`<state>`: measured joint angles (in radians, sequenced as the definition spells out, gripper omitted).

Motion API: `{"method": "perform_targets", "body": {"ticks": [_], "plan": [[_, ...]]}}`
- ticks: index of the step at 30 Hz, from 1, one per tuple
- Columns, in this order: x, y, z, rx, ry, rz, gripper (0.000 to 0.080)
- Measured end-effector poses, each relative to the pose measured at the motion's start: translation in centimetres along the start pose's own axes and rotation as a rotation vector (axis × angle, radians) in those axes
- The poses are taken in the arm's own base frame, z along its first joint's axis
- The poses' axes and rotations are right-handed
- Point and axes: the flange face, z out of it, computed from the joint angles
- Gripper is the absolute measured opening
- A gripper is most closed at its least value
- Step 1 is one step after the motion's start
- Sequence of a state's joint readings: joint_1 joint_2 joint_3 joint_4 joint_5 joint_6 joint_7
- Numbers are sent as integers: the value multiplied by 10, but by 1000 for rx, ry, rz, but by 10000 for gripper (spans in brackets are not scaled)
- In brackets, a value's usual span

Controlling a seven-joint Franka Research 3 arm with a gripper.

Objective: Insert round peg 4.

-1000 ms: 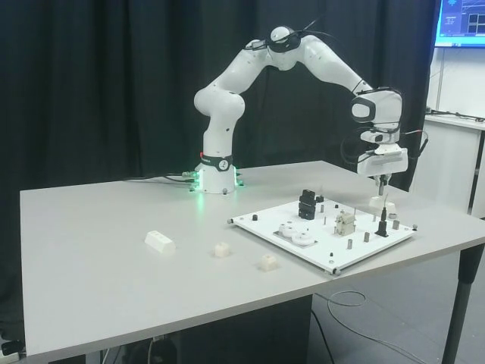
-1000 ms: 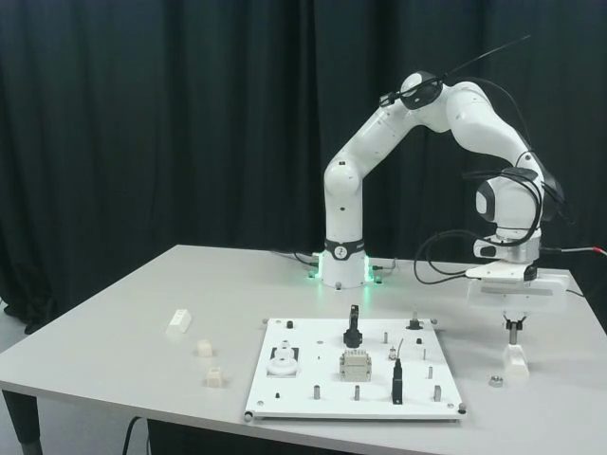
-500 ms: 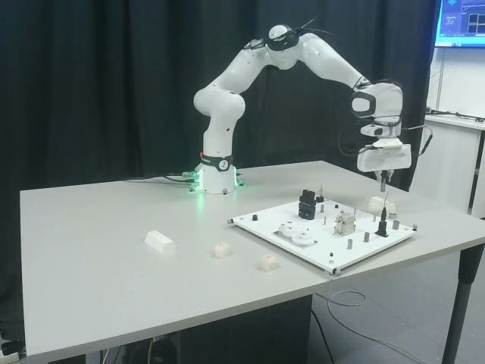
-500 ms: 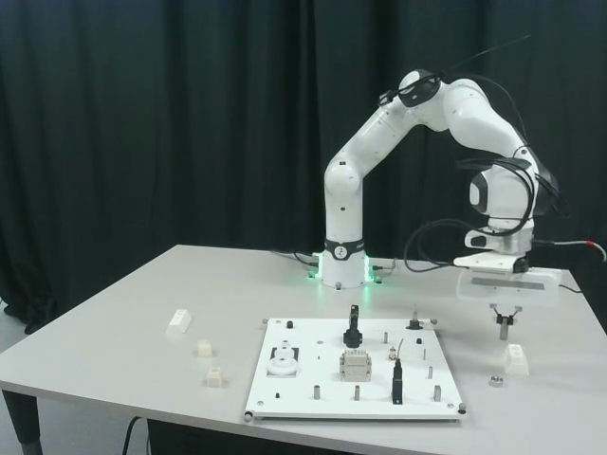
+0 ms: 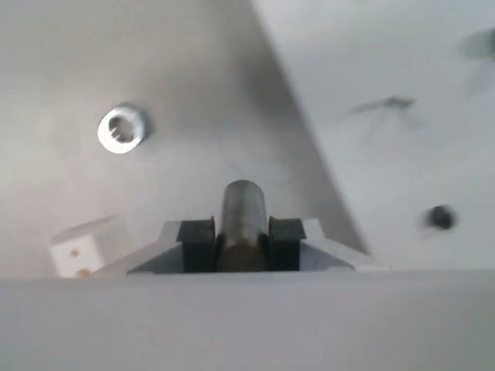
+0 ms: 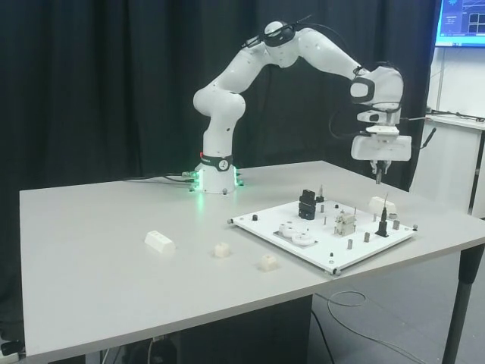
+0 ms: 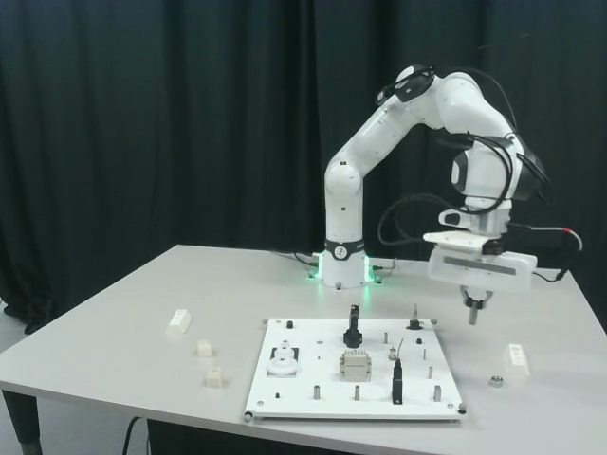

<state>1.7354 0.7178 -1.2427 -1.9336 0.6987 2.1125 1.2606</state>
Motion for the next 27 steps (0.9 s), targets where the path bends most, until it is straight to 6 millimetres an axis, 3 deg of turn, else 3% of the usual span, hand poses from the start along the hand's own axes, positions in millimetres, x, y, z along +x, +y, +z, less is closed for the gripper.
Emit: {"method": "perform_targets", "body": {"ticks": [15,27], "plan": [[71,7,-39,-30,57,91,143],[127,30,-47,-71,67,195,143]]}}
